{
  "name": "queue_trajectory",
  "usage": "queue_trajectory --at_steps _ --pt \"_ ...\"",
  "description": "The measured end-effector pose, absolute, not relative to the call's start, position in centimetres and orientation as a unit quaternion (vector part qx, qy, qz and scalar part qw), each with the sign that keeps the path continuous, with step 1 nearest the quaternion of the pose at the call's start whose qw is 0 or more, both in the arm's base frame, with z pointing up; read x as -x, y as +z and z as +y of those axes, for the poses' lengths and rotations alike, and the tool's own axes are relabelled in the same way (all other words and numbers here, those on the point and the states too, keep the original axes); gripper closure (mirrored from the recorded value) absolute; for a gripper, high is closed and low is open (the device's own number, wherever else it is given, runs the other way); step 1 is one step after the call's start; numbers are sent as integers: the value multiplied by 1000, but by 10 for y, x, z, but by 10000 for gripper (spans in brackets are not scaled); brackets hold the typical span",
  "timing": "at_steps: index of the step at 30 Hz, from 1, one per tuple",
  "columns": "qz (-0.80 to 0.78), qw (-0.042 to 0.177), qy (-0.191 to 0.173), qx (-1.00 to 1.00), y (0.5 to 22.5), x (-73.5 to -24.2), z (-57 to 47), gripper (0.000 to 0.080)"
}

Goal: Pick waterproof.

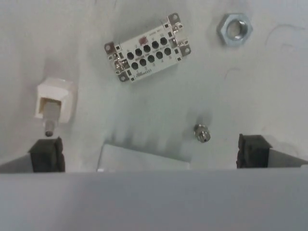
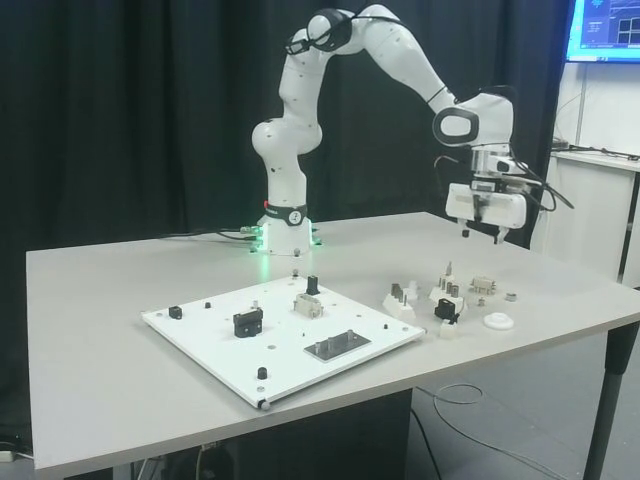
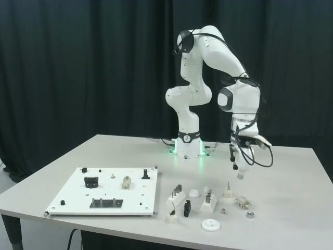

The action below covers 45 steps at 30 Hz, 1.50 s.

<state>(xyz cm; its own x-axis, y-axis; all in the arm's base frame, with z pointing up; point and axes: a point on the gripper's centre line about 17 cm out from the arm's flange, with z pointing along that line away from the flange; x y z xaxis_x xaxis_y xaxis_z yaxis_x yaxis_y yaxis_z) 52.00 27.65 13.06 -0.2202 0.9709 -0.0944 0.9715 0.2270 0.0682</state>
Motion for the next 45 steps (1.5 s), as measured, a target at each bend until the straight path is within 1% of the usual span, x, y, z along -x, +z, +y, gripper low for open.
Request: queue_trajectory --at_steps 4,17,45 --pt "796 59 -11 -603 122 -521 278 3" --pt "830 49 -30 -554 95 -517 287 3" --pt "863 32 -43 -502 65 -508 305 3"
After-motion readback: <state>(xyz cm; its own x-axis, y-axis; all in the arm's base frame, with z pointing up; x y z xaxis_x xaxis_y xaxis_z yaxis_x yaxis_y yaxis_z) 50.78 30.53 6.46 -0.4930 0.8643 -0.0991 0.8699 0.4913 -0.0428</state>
